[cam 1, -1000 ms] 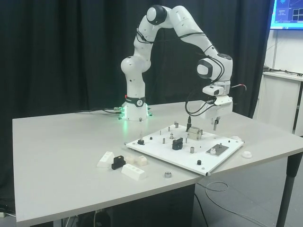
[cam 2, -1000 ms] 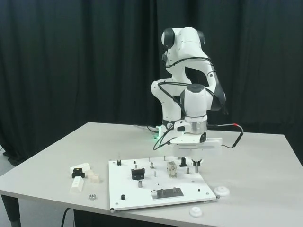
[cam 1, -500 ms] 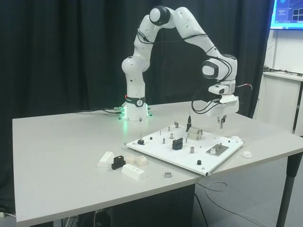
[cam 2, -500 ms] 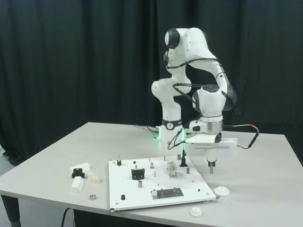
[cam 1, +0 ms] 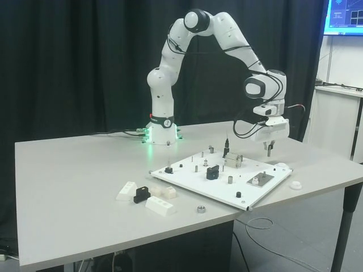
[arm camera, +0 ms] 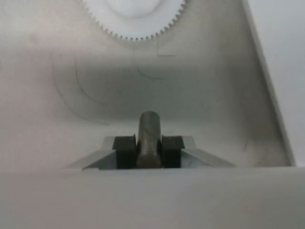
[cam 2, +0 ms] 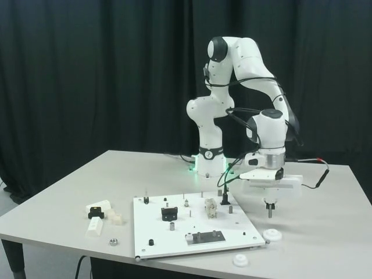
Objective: Place round peg 3.
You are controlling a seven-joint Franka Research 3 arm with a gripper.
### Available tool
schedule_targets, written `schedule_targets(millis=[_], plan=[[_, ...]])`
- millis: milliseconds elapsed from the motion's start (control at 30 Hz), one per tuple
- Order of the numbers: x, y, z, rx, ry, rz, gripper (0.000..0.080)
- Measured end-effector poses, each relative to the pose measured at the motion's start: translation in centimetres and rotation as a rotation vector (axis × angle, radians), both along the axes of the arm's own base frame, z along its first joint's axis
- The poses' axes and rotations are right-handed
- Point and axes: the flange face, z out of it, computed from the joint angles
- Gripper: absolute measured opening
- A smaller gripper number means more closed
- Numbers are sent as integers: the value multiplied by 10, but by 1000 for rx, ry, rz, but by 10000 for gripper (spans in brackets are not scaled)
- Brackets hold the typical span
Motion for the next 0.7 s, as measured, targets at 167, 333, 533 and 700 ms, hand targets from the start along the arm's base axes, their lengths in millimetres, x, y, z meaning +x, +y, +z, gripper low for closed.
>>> schedule_targets(millis=[167,333,533,700], plan=[[-3,5,-8,-5,-6,-6,110],[-5,9,-14,-8,-12,-10,110],[-7,14,-21,-8,-22,-19,110],[-9,18,-24,-4,-29,-21,146]])
